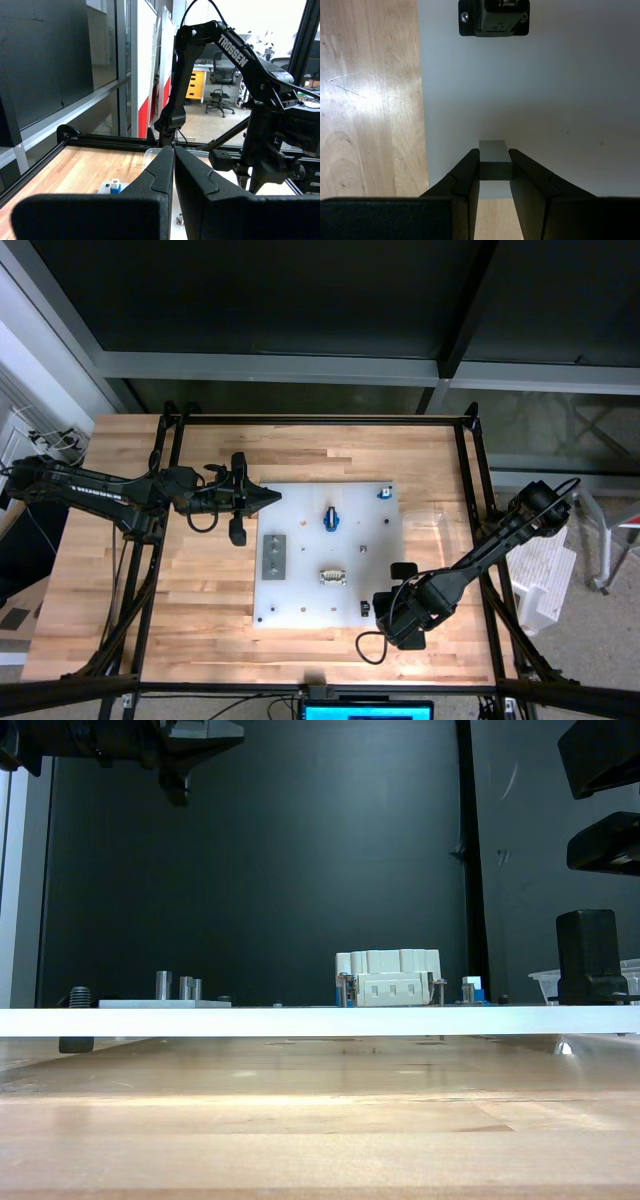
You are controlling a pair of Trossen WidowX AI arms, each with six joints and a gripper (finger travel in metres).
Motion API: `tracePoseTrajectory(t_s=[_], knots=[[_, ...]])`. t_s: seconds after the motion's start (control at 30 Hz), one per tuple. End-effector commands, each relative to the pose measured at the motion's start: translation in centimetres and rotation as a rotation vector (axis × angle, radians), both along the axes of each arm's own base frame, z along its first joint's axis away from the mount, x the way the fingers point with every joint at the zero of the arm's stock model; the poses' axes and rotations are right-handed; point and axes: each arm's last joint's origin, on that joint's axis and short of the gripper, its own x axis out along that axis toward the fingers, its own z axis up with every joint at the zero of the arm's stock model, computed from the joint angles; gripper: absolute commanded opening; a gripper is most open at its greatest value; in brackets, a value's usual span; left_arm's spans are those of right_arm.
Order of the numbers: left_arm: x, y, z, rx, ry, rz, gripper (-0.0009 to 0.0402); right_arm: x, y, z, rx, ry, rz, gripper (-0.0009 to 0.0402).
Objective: Pick the 16mm bar and install on taskboard
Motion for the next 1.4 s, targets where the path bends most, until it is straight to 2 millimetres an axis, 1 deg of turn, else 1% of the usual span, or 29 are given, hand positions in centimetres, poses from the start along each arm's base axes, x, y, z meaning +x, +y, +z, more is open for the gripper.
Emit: tracePoseTrajectory(t_s=[0.03,0.2,0.53,0.7,0.87,1.17,1.27,1.4], knots=[[0.0,0.0,0.0,0.0,-0.001,0.0,0.0001,0.0,0.0,0.0,0.002,-0.002,0.001,0.0055],[0.0,0.0,0.0,0.0,-0.001,0.0,0.0001,0.0,0.0,0.0,0.003,-0.003,0.002,0.0093],[0.0,0.0,0.0,0.0,0.0,0.0,0.0001,0.0,0.1,0.1,0.005,-0.005,0.003,0.0194],[0.0,0.0,0.0,0.0,0.0,0.0,0.0001,-0.1,0.0,0.7,0.013,-0.011,0.006,0.0226],[0.0,0.0,0.0,0.0,-0.001,0.0,0.0001,-0.5,-0.3,2.0,0.028,-0.031,0.008,0.0237],[0.0,0.0,0.0,0.0,-0.001,0.0,0.0001,-1.7,-1.1,4.0,0.042,-0.04,0.011,0.0236],[0.0,0.0,0.0,0.0,-0.001,0.0,0.0001,-1.9,-1.2,4.4,0.05,-0.05,0.012,0.0236],[0.0,0.0,0.0,0.0,-0.001,0.0,0.0001,-1.9,-1.2,4.5,0.051,-0.051,0.012,0.0236]])
